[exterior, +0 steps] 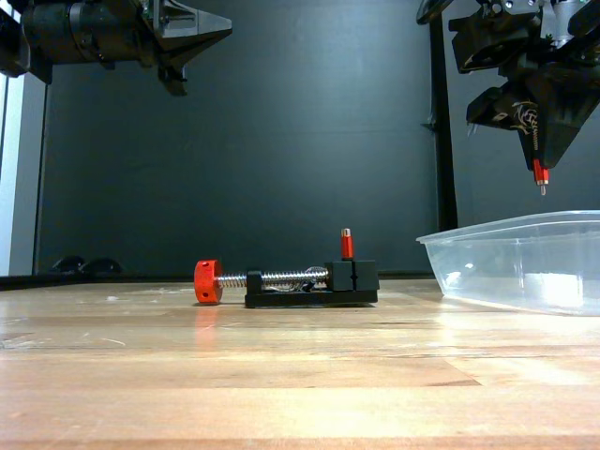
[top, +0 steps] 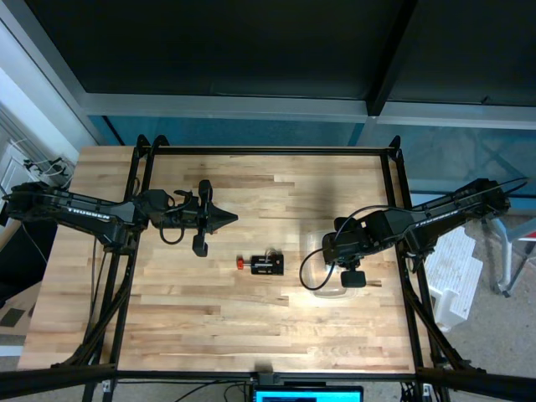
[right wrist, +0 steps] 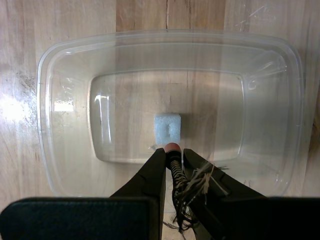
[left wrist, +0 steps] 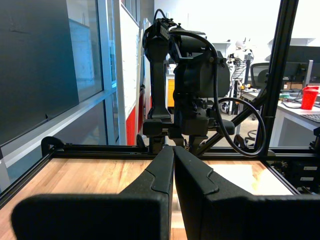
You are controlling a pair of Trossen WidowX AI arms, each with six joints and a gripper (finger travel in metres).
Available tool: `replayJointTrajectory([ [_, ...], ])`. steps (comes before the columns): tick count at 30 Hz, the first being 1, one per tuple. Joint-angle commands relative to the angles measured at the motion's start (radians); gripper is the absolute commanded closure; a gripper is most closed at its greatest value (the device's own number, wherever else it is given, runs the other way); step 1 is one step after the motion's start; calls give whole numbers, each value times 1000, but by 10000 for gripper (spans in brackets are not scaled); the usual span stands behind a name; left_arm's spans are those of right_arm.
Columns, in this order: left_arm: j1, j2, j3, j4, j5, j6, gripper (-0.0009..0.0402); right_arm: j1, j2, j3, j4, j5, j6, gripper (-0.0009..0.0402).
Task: Pick the rca connector and install on the hub
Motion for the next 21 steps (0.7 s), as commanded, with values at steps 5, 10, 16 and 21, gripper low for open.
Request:
replayJointTrajectory([
  [5, 0, 0, 0, 0, 0, 0, 393, -2, 24, 0, 16, 0, 2, 389],
  [10, 0, 0, 0, 0, 0, 0, 393, -2, 46, 0, 50, 0, 8, 389],
  [16, 0, 0, 0, 0, 0, 0, 393, -7, 91, 44, 62, 11, 24, 389],
  [21, 0, 0, 0, 0, 0, 0, 393, -23, 155, 108, 63, 26, 24, 389],
])
